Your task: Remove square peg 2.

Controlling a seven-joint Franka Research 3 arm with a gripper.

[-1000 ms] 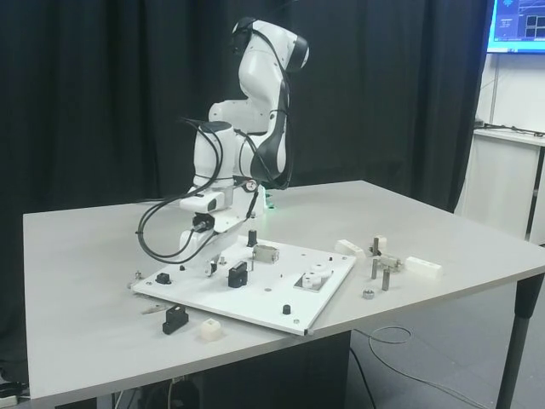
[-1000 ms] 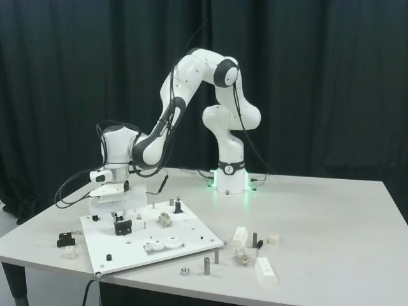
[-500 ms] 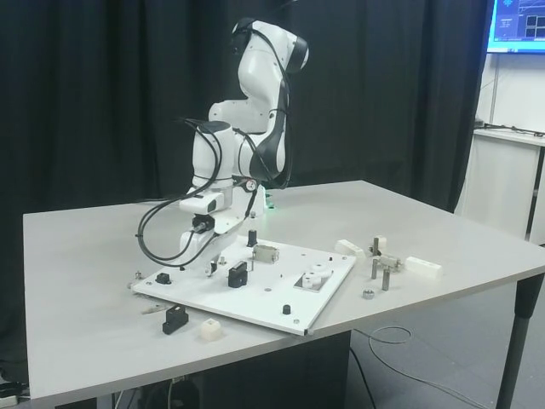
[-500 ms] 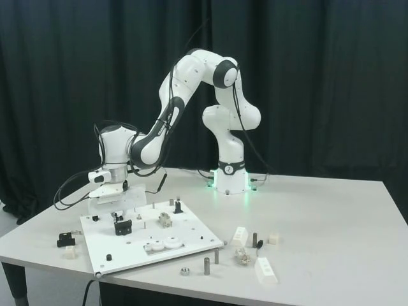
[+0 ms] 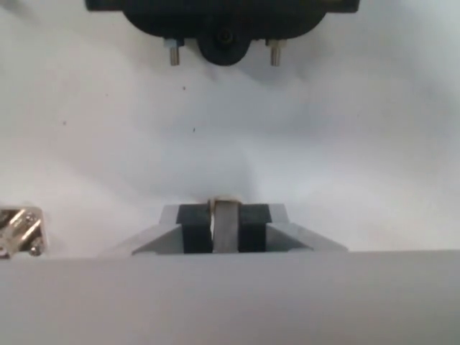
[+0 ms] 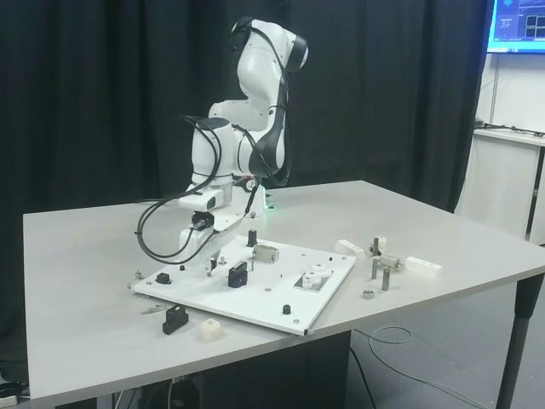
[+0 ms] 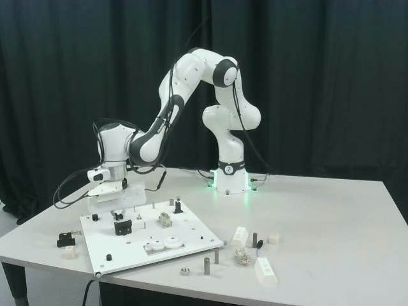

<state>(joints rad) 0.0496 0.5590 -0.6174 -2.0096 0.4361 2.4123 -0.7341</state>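
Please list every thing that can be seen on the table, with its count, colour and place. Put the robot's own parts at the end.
board: 1, white, on the table's front part.
gears: 2, white, on the board.
black fixture: 1, black, mid board.
loose blocks: several, white, on the table beside the board.
small cube: 1, white, on the table beside the board.
table: 1, grey.
peg: 1, grey, between the fingers.
gripper: 1, closed on the peg, above the board.

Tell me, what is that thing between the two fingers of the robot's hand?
A slim grey peg stands clamped between the black pads of the hand, above the white board. The wrist view shows it.
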